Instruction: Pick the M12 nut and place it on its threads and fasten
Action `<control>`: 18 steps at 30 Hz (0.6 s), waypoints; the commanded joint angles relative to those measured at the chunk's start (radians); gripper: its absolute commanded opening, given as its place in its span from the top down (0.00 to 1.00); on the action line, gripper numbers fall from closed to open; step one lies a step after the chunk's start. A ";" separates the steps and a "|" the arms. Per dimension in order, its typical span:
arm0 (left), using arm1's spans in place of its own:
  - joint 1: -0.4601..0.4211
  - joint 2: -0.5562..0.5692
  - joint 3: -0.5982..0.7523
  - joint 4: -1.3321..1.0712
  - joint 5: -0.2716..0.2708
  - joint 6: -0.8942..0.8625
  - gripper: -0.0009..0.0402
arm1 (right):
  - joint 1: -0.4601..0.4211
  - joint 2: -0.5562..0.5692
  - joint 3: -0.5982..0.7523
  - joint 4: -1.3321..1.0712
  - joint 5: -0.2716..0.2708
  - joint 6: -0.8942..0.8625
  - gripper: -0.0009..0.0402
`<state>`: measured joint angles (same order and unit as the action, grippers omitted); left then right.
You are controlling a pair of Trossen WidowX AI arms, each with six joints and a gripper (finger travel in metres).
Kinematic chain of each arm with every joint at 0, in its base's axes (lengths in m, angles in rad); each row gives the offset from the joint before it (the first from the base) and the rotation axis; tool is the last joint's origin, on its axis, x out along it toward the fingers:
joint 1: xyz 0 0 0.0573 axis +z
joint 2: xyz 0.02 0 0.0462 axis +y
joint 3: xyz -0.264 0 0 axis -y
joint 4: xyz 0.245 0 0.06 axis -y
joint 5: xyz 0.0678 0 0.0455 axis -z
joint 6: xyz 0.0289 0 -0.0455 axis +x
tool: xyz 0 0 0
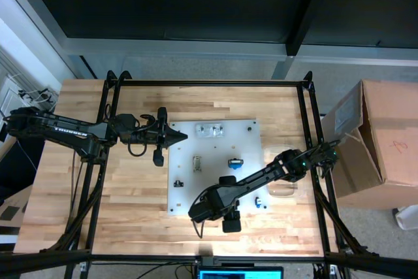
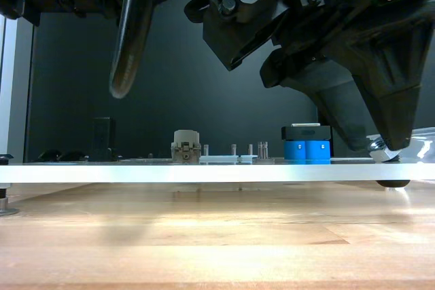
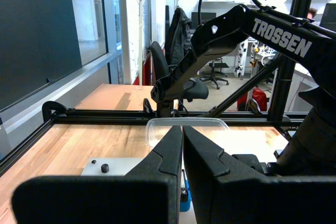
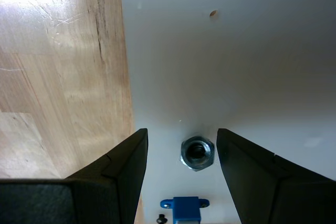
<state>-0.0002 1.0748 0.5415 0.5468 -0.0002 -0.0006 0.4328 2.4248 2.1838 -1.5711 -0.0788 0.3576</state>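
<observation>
Over the board (image 1: pixel 209 151) at 5 o'clock | my right gripper (image 4: pixel 182 134) spread, straddling M12 nut (image 4: pixel 197 153) | nut low on its stud, I judge | I should close squarely on flats, twist without lifting | my left gripper (image 1: pixel 175 136) pinched together, board's 10 o'clock

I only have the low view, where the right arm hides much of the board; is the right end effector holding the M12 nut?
Observer: No; the right wrist view shows the right end effector open, the M12 nut untouched between its fingers.
Operator: Is it on its stud?
Observer: I cannot tell; only its dark centre shows, over the white board.
Operator: And the left one?
Observer: The left end effector is shut, at the board's far left edge.
</observation>
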 commanded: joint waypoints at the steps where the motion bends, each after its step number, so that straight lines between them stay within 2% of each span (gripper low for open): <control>1: 0.000 0.000 0.000 0.000 0.000 0.000 0.98 | -0.006 -0.030 0.000 -0.002 0.027 -0.010 0.54; 5: 0.000 0.000 0.000 0.000 0.000 0.000 0.98 | -0.014 -0.068 -0.001 -0.002 0.071 -0.007 0.54; 9: 0.000 0.000 0.000 0.000 0.000 0.000 0.98 | -0.016 -0.085 -0.007 -0.005 0.071 -0.009 0.54; 15: 0.000 0.000 0.000 0.001 0.000 0.000 0.98 | -0.020 -0.056 -0.023 0.000 -0.006 -0.035 0.54; 18: 0.000 0.000 0.000 0.000 0.000 0.000 0.98 | -0.023 -0.036 -0.023 -0.002 -0.010 -0.035 0.54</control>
<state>-0.0002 1.0752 0.5411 0.5468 -0.0002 -0.0002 0.4114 2.3772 2.1612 -1.5719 -0.0906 0.3233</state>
